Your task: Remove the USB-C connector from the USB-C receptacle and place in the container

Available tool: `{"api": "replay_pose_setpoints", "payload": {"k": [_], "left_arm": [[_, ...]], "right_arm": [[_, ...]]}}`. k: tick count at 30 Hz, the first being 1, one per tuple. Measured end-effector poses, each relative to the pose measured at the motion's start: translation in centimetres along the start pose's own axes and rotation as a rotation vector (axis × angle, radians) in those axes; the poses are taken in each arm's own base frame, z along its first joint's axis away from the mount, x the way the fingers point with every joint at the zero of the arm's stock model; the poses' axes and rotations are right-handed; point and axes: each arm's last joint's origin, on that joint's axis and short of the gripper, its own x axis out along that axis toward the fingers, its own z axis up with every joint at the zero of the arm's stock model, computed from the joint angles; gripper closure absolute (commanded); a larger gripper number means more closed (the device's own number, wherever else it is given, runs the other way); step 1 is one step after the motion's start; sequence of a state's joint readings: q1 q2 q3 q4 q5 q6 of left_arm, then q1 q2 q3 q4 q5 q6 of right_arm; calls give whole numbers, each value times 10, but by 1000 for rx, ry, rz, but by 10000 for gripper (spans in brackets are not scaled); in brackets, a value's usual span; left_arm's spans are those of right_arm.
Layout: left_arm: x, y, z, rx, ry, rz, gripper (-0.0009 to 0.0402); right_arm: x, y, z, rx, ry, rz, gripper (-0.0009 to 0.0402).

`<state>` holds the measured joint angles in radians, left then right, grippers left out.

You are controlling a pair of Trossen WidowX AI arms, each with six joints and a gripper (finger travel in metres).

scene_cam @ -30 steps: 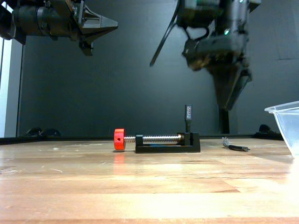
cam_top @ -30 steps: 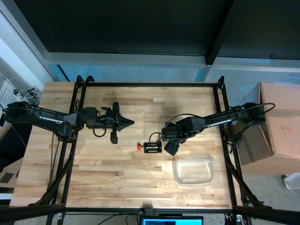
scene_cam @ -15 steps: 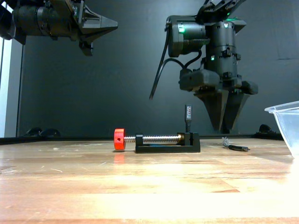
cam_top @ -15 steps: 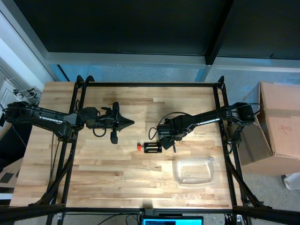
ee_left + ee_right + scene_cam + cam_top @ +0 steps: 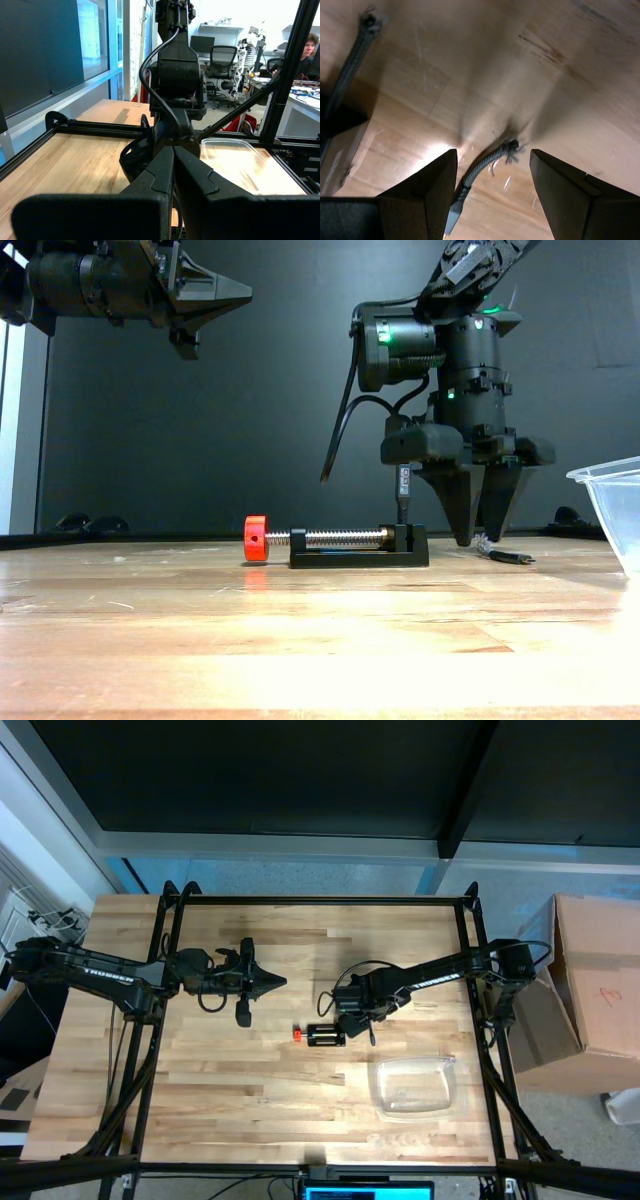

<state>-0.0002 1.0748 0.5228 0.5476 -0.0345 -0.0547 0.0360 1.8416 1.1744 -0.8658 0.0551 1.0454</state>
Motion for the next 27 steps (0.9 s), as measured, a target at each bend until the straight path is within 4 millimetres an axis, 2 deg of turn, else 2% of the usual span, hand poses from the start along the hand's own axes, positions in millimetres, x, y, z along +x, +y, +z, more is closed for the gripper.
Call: {"api": "replay_pose_setpoints", "payload": {"k": [12, 17, 24, 25, 27], "left_arm": [[0, 0, 0, 0, 0, 0, 393], [0, 0, 0, 0, 1, 0, 393], [0, 0, 0, 0, 0, 0, 393], [0, 0, 0, 0, 0, 0, 393], [0, 0, 0, 0, 0, 0, 393]], "right_arm": [[11, -2, -2, 16, -17, 25, 236], [11, -3, -2, 13, -27, 19, 285], [12, -3, -2, 12, -35, 9, 391], [12, -3, -2, 12, -36, 9, 398], [11, -3, -2, 3, -39, 8, 386]]}}
